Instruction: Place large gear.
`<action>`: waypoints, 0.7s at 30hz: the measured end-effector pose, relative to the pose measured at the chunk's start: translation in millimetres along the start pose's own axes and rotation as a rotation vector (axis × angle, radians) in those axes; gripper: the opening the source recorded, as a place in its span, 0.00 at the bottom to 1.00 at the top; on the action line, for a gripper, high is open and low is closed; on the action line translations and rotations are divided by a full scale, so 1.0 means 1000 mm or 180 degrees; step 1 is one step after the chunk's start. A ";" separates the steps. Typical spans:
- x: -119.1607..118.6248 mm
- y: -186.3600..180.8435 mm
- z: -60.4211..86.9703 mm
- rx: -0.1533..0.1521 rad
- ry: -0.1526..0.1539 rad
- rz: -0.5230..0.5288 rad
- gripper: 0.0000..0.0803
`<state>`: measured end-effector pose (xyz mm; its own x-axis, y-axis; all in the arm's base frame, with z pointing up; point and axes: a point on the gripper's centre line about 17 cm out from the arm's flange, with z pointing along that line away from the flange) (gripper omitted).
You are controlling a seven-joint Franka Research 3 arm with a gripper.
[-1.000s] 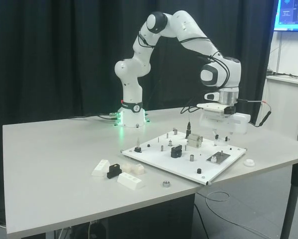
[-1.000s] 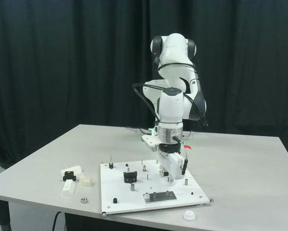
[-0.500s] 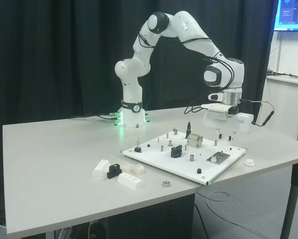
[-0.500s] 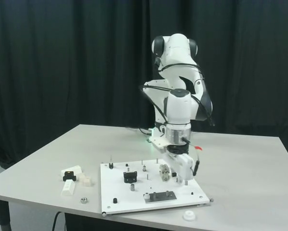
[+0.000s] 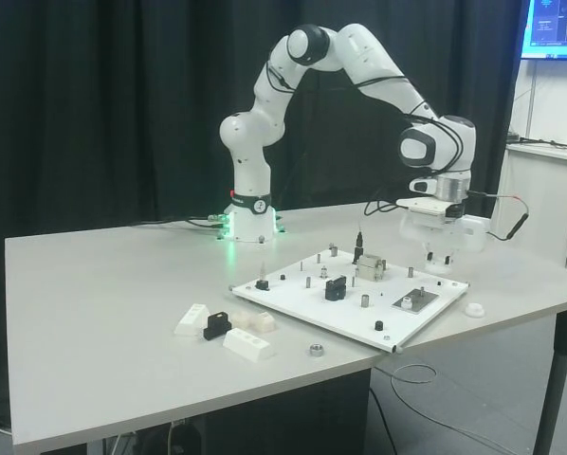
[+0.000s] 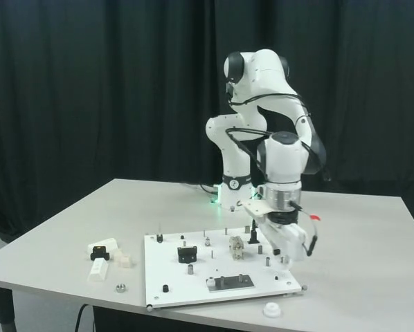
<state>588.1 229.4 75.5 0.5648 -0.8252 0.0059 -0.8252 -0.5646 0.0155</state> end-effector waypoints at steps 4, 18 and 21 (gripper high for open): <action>-0.021 -0.002 0.004 -0.0017 0.0001 0.0017 0.41; -0.061 -0.012 0.019 0.0008 0.0045 0.0028 0.41; -0.063 -0.013 0.023 0.0012 0.0053 0.0036 0.41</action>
<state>562.5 288.5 52.1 0.5556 -0.8312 0.0227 -0.8315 -0.5555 0.0117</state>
